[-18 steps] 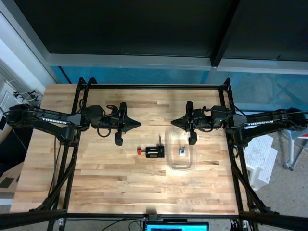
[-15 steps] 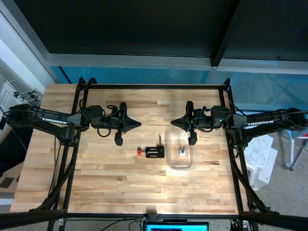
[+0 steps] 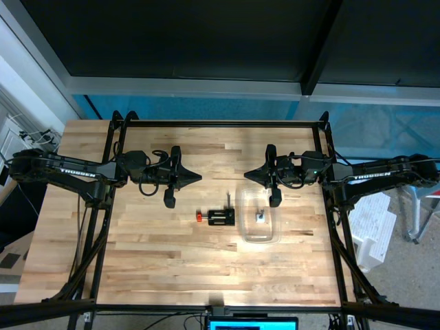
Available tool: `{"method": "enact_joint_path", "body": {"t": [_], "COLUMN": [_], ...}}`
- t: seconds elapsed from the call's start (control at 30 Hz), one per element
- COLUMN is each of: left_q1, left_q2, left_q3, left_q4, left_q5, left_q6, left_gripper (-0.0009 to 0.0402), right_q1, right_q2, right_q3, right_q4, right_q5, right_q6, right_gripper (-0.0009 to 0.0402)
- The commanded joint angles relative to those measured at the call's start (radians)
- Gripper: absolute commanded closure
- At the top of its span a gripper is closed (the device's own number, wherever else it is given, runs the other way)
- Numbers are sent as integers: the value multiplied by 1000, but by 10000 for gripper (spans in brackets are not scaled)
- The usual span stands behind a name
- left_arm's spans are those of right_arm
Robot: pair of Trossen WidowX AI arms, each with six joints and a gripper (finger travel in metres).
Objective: Pick the usb-c connector and install on the hub
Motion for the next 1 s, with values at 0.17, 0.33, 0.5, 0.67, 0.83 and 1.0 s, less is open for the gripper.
{"method": "enact_joint_path", "body": {"t": [0.17,0.33,0.5,0.67,0.83,1.0], "left_q1": [0,0,0,0,0,0], "left_q2": [0,0,0,0,0,0], "left_q3": [0,0,0,0,0,0], "left_q4": [0,0,0,0,0,0], "left_q5": [0,0,0,0,0,0], "left_q6": [0,0,0,0,0,0], "left_gripper": [393,393,393,393,393,393], "right_q1": [0,0,0,0,0,0], "right_q2": [0,0,0,0,0,0], "right_q3": [0,0,0,0,0,0], "right_q4": [0,0,0,0,0,-9], "right_q5": [0,0,0,0,-1,-5], "right_q6": [0,0,0,0,9,29], "right_gripper": [393,393,393,393,393,393]}}
